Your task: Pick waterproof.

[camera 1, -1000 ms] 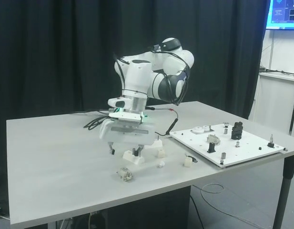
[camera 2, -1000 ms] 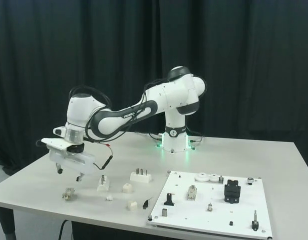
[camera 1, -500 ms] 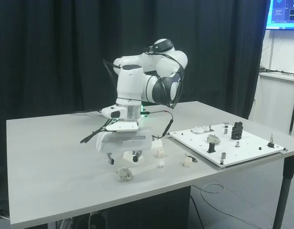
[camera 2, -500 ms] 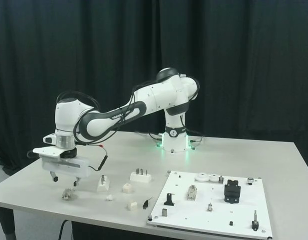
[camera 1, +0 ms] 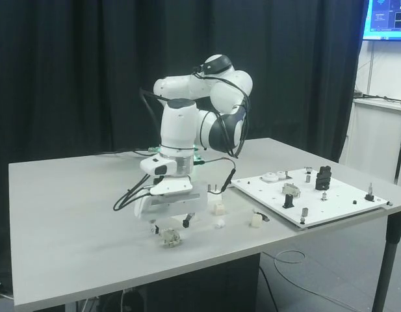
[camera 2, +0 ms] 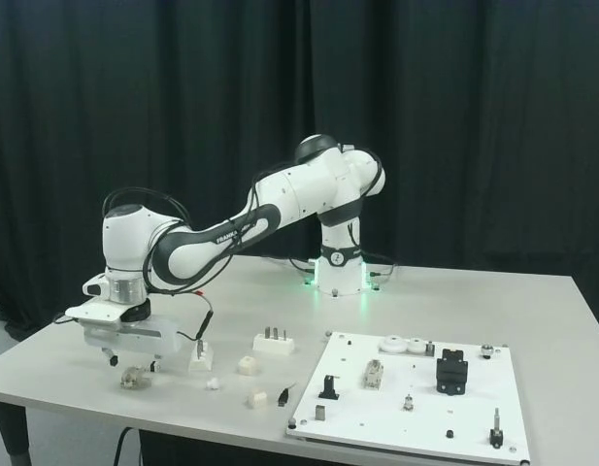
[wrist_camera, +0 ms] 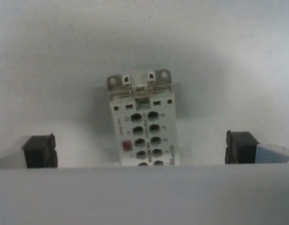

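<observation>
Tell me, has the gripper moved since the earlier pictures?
Yes. The gripper has come down and forward over the waterproof connector, nearer the table edge.

Connector [wrist_camera: 142,122] on table [wrist_camera: 64,56], under claw [wrist_camera: 139,150].

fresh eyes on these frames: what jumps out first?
The white arm reaches far out from its base and hangs its gripper low over the waterproof connector near the table's front edge. In the wrist view that connector lies between the open fingers. Further along, a white board holds small parts.
</observation>
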